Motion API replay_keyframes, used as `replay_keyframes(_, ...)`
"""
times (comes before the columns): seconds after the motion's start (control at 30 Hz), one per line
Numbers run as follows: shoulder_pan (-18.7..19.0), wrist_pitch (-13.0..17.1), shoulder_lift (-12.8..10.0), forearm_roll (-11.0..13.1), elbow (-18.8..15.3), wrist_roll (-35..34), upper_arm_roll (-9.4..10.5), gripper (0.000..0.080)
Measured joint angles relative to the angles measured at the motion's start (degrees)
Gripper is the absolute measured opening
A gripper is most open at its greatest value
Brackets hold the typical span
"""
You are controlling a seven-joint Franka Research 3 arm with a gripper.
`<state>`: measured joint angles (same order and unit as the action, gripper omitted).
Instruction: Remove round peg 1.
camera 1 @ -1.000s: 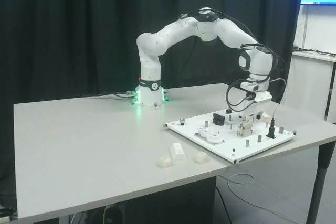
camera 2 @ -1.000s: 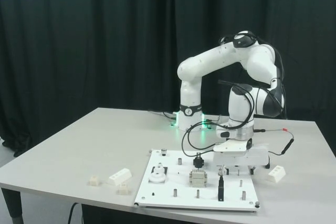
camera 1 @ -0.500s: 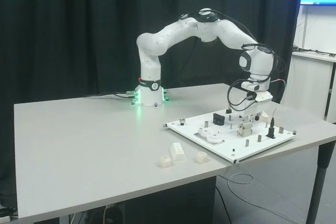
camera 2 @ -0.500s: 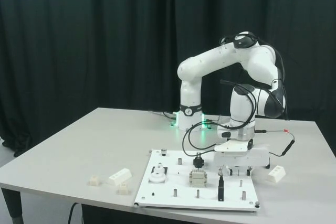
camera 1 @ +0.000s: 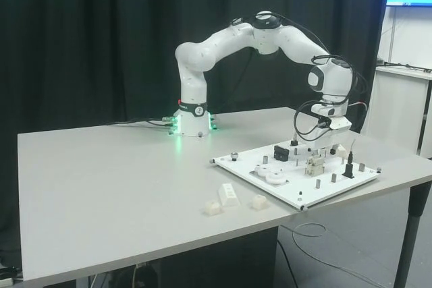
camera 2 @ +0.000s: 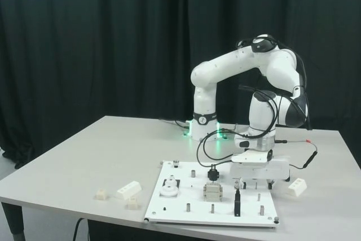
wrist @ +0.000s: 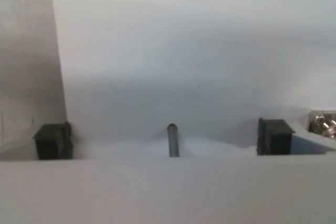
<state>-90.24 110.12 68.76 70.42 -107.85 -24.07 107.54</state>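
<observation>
Grey metal round peg 1 (wrist: 172,140), slim cylinder upright between hand's (wrist: 163,141) black spread fingers (wrist: 51,141); untouched.

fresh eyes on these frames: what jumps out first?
The white arm arches from its green-lit base at the back of the grey table, its gripper low over the white board of small fixtures near the front edge. In the wrist view a thin grey peg stands upright, centred between the two black fingertips. Three small white blocks lie on the table beside the board.
</observation>
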Motion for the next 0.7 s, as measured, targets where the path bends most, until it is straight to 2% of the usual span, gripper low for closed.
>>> replay_keyframes(0.03,0.0,0.0,0.0,-0.1,0.0,0.0,0.0,0.0784)
replay_keyframes(0.7,0.0,0.1,0.0,-0.3,0.0,-0.6,-0.02,0.079)
